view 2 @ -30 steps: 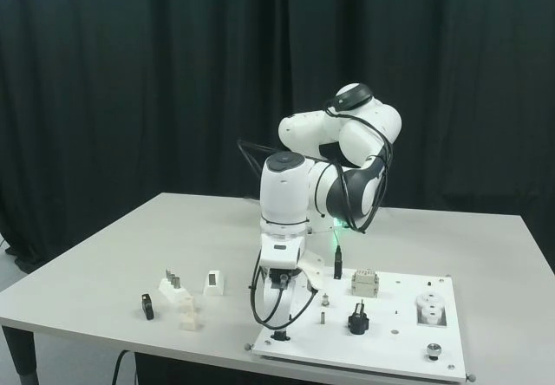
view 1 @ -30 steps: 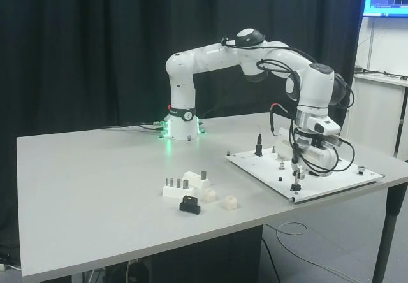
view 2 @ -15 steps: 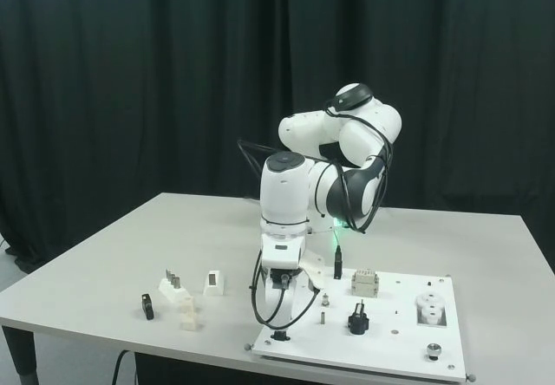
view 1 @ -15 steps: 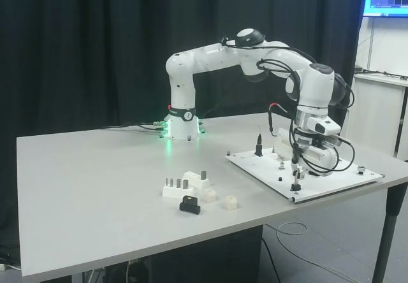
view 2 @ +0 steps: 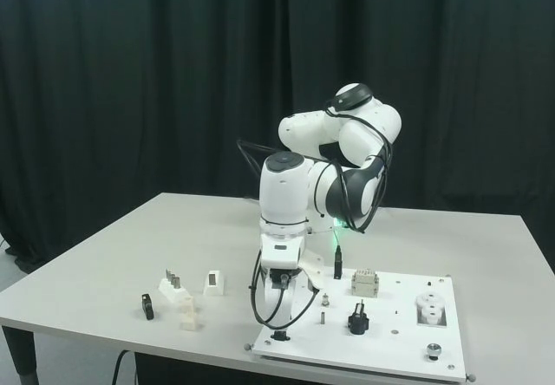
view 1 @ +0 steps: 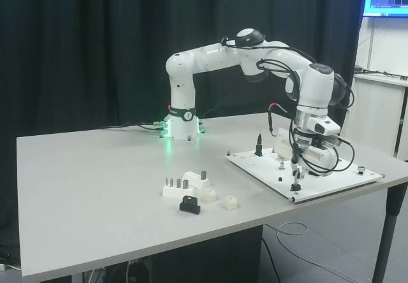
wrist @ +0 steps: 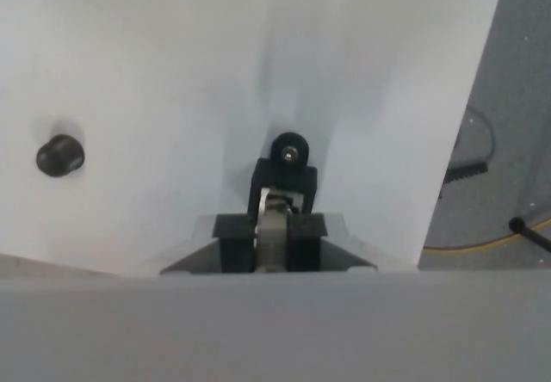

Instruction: Insert Ethernet.

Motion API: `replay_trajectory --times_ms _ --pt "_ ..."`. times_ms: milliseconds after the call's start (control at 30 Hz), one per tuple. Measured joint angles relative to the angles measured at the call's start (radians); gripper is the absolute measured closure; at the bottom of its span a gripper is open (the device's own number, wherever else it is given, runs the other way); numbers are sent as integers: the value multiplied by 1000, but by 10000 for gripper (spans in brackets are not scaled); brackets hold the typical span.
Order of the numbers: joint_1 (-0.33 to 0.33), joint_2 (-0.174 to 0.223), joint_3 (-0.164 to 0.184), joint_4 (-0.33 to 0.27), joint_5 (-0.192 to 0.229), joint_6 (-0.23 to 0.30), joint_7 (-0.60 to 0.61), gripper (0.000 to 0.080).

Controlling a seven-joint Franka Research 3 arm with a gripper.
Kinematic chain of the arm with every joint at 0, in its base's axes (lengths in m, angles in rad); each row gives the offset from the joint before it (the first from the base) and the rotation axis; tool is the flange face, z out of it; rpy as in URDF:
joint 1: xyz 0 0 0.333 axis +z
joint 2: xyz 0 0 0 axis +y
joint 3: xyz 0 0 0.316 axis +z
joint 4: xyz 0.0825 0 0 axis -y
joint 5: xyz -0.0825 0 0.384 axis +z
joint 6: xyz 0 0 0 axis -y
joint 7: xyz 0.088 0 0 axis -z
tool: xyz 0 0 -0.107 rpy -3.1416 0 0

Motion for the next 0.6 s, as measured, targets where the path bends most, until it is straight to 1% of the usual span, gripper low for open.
replay_trajectory --times_ms 600 --pt "-1 -2 0 -4 18 2 26 729"
